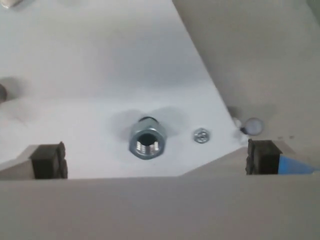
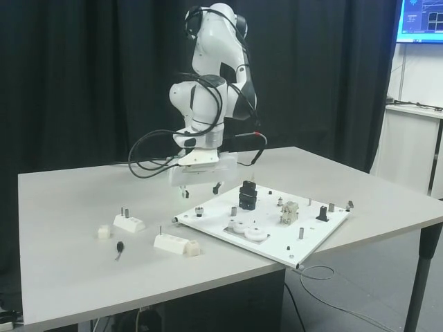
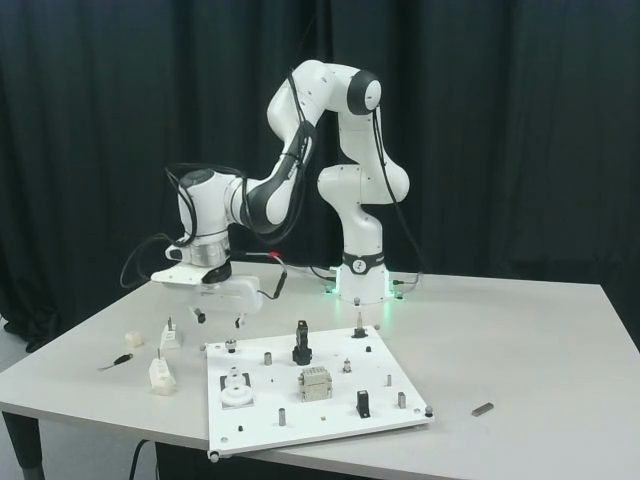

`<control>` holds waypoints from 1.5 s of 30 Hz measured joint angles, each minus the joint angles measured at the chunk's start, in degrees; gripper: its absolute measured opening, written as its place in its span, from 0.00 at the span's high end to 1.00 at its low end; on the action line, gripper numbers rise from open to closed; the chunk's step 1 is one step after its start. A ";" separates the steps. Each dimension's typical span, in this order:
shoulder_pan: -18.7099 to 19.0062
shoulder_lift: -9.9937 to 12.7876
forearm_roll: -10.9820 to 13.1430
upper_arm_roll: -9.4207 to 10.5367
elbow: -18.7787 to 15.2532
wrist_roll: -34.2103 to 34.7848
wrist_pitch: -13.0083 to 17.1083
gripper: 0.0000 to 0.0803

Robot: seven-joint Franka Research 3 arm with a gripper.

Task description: Pick square peg 2.

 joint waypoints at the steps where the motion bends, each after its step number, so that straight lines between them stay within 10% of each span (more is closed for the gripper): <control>1: -0.01 0.00 -0.31 -0.10 0.12 -0.76 -0.08 0.00; 45: -9.26 4.24 -6.54 -4.60 5.21 -34.47 0.45 0.00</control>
